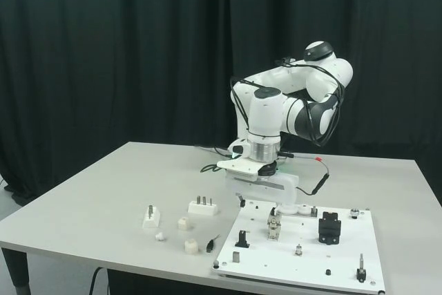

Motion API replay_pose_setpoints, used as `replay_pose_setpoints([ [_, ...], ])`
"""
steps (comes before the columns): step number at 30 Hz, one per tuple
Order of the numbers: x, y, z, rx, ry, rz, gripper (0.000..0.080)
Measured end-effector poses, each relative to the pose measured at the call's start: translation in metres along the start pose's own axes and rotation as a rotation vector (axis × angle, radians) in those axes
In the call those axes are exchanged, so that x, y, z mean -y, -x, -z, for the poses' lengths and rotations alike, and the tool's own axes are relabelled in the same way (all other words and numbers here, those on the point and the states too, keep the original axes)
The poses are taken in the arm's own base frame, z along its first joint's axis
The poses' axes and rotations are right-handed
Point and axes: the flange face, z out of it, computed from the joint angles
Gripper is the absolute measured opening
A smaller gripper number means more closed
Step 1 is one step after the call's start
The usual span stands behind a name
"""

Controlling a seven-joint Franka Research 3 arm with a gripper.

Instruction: Insert waterproof.

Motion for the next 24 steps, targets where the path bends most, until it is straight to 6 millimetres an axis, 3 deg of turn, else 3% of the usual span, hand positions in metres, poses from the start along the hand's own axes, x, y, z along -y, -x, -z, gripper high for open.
replay_pose_setpoints([
  [24, 0.0029, 0.0018, -0.0080, -0.014, -0.011, 0.006, 0.0800],
])
